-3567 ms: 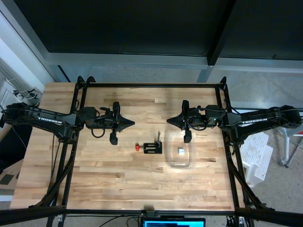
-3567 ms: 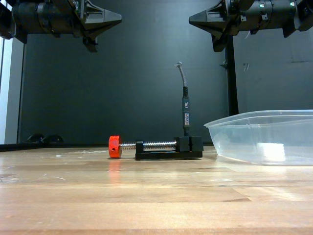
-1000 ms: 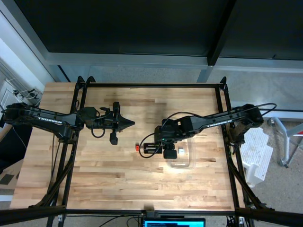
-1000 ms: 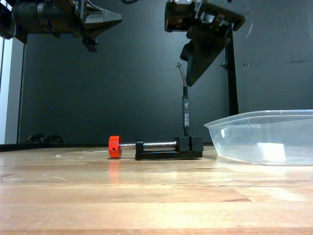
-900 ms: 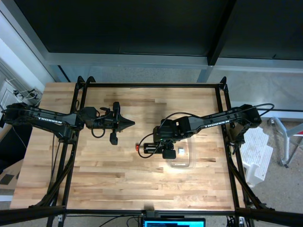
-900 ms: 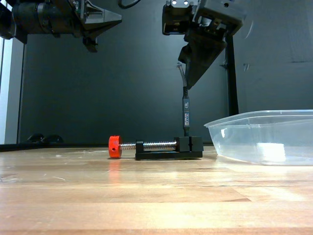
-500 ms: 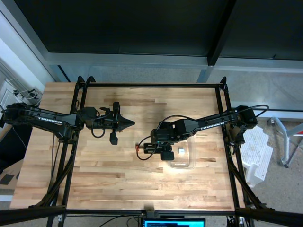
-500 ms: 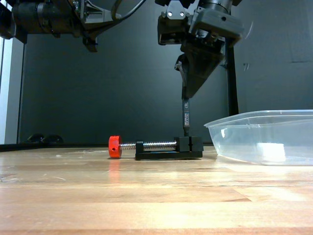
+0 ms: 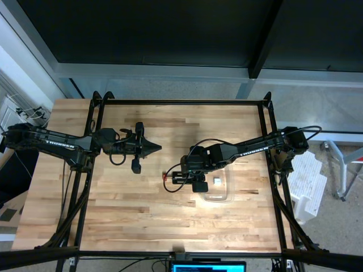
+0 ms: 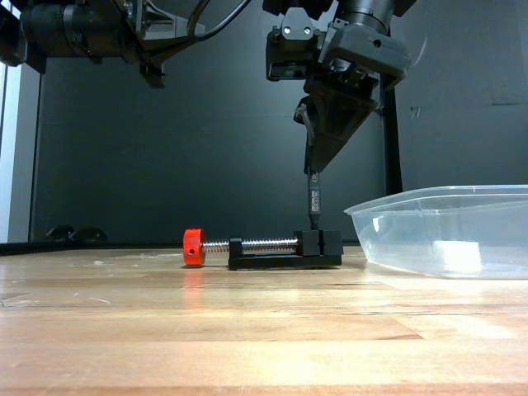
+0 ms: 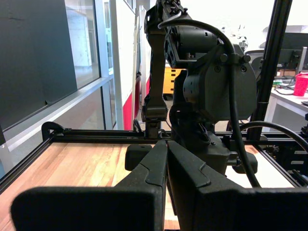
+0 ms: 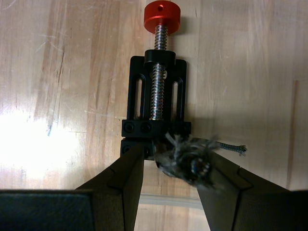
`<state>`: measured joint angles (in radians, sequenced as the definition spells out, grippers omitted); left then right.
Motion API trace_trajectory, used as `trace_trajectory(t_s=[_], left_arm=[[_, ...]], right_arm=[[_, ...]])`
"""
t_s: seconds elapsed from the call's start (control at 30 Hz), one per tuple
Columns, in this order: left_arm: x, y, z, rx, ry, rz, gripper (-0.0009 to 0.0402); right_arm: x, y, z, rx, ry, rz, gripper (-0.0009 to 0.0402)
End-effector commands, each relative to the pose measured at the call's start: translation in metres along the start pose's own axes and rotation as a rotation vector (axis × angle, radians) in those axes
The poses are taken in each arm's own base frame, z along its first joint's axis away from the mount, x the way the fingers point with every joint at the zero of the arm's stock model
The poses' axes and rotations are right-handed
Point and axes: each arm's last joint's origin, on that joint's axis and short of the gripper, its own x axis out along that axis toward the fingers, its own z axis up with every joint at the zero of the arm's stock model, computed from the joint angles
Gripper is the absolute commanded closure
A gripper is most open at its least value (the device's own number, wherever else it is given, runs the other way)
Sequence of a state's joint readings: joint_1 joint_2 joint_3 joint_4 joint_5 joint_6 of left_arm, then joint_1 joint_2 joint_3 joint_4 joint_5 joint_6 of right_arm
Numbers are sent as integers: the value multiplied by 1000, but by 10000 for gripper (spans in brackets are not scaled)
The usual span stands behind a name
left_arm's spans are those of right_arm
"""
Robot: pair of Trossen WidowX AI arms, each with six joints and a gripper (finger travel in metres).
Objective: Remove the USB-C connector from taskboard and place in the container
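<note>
The taskboard [image 10: 285, 247] is a small black vise with an orange-red knob [image 10: 193, 247], lying on the wooden table [image 9: 130, 209]. The USB-C connector [image 10: 313, 202] stands upright in its jaw, a slim black plug with a frayed cable end [image 12: 190, 156]. My right gripper [image 10: 313, 169] points straight down over it, open, with its fingers [image 12: 127, 168] on either side of the frayed end and apart from it. The clear container [image 10: 445, 223] sits just right of the vise. My left gripper [image 9: 153, 148] hangs shut, high at the left, away from the vise.
A small white piece [image 9: 216, 180] lies inside the container [image 9: 227, 198]. A black metal frame [image 9: 181, 102] runs around the table's edges. The right arm [image 9: 255, 146] reaches in across the table's right half.
My right gripper has swung from its high spot at the right to above the vise and sunk until its open fingers flank the connector's cable end. The left arm has not moved.
</note>
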<state>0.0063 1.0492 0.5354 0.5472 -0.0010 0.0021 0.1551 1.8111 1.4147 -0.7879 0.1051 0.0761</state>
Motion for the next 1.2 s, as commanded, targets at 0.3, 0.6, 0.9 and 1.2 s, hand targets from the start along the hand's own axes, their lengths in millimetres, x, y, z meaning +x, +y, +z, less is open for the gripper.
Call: trace_trajectory(t_s=[0.3,0.6,0.9,1.2], left_arm=[[0,0,0,0,0,0,393],[0,0,0,0,0,0,393],[0,0,0,0,0,0,393],[0,0,0,0,0,0,393]], right_arm=[[4,0,-2,1,-10,5,317],[3,0,-2,-3,-15,7,384],[3,1,-2,-4,-17,28,392],[-2,0,-2,-3,-30,27,393]])
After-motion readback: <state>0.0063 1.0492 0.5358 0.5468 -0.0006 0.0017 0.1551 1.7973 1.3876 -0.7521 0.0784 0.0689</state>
